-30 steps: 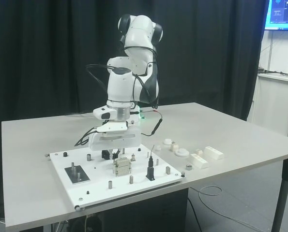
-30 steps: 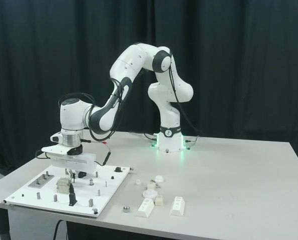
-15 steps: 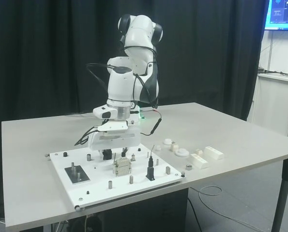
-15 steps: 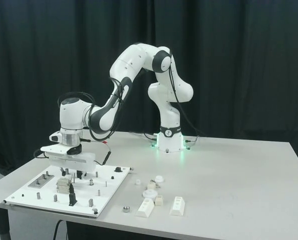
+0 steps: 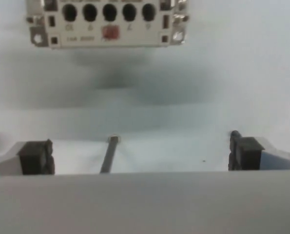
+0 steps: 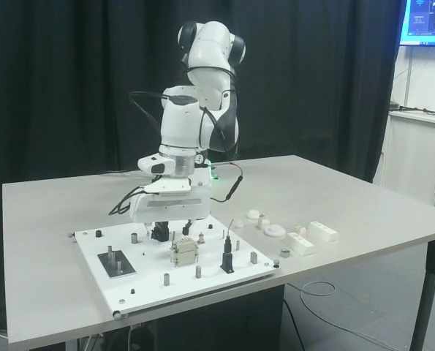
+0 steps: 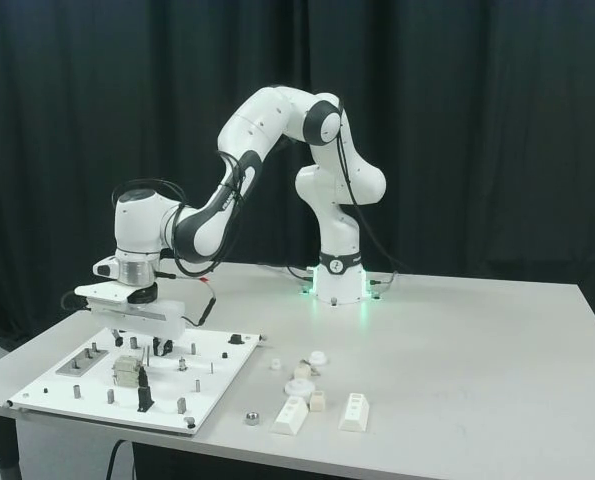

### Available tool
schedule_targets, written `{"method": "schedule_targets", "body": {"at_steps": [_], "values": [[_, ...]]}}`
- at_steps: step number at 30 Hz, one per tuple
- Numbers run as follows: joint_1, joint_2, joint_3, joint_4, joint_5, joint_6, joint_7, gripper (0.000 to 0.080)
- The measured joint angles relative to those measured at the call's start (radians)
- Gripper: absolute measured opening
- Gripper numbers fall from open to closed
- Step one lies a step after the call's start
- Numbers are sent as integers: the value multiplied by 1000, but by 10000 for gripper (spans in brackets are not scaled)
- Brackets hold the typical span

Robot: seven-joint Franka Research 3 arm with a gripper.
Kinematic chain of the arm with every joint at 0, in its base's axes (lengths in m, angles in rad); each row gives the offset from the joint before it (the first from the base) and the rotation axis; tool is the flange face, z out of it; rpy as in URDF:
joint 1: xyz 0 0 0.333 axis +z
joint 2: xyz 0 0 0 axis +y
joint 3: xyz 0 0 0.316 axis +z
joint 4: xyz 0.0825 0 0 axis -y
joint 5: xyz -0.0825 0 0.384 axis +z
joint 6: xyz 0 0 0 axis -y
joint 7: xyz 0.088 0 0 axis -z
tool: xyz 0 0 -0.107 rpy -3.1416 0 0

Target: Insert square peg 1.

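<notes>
Wrist view: gripper (image 5: 140,156) seemingly empty over board (image 5: 222,73).

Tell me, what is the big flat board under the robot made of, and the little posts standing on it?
The board looks like smooth white plastic or painted panel: flat, matte, evenly white. The little posts look like metal: grey, with a dull shine. Neither can be told for sure by looks alone.

The end effector (image 6: 170,232) has risen off the white board (image 6: 148,281) and shifted sideways.
</notes>
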Motion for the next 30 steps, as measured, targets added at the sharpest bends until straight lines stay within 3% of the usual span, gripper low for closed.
{"method": "schedule_targets", "body": {"at_steps": [16,30], "values": [[-2,-17,-33,46,0,-106,6,800],[-13,-16,-39,48,1,-116,6,800]]}}
